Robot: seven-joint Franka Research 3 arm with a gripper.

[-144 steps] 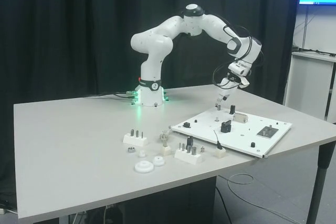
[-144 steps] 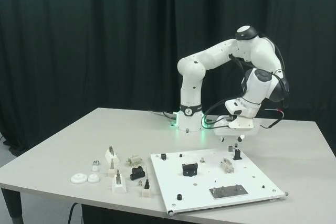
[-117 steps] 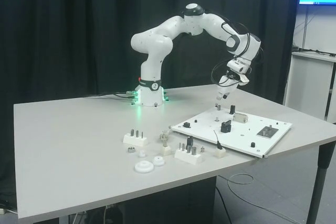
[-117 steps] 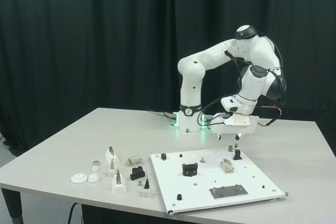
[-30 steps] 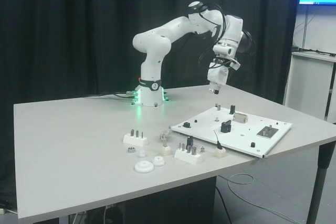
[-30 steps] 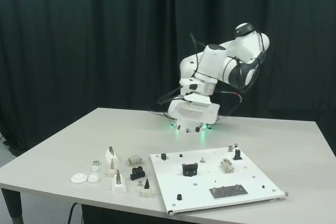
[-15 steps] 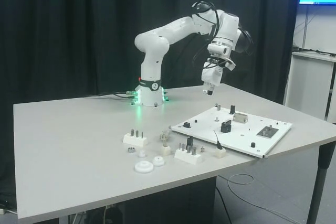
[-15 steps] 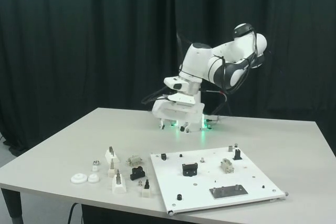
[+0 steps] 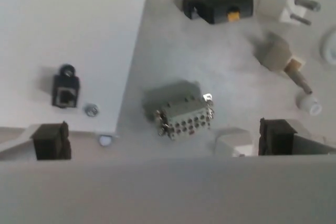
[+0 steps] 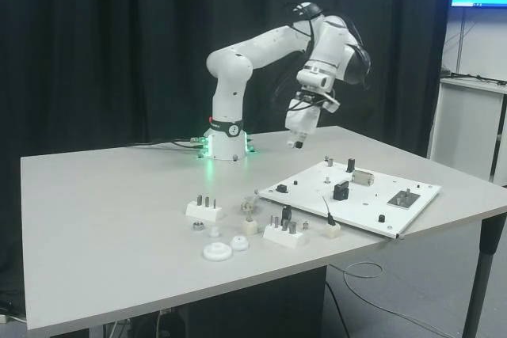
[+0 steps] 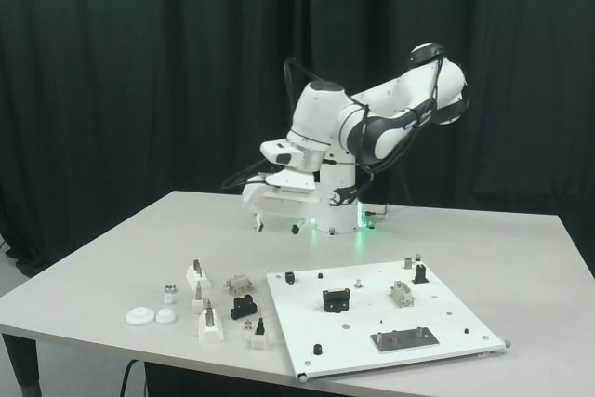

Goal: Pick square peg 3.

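Two white holder blocks carry upright grey pegs: one (image 10: 204, 209) (image 11: 197, 276) on the table left of the board, the other (image 10: 285, 233) (image 11: 212, 327) (image 9: 286, 1) near the front edge. I cannot tell which peg is square peg 3. My gripper (image 10: 295, 142) (image 11: 277, 226) (image 9: 163, 139) hangs high above the table, behind the holders and well away from them. It is open, its black fingertips (image 9: 51, 140) wide apart with nothing between them. Far below it in the wrist view lies a grey multi-pin connector (image 9: 184, 114).
The white assembly board (image 10: 372, 207) (image 11: 372, 346) (image 9: 68, 40) carries several small black and grey fixtures. A black connector (image 9: 218, 3) (image 11: 244, 304), a grey connector (image 11: 237, 283), white gears (image 10: 222, 249) (image 11: 149, 316) and a small nut (image 11: 169, 286) lie among the holders. The arm's base (image 10: 226, 144) shows green lights.
The arm has swung from above the board's far corner, up and across toward the side of the table with the loose parts. The gripper has nothing in it.
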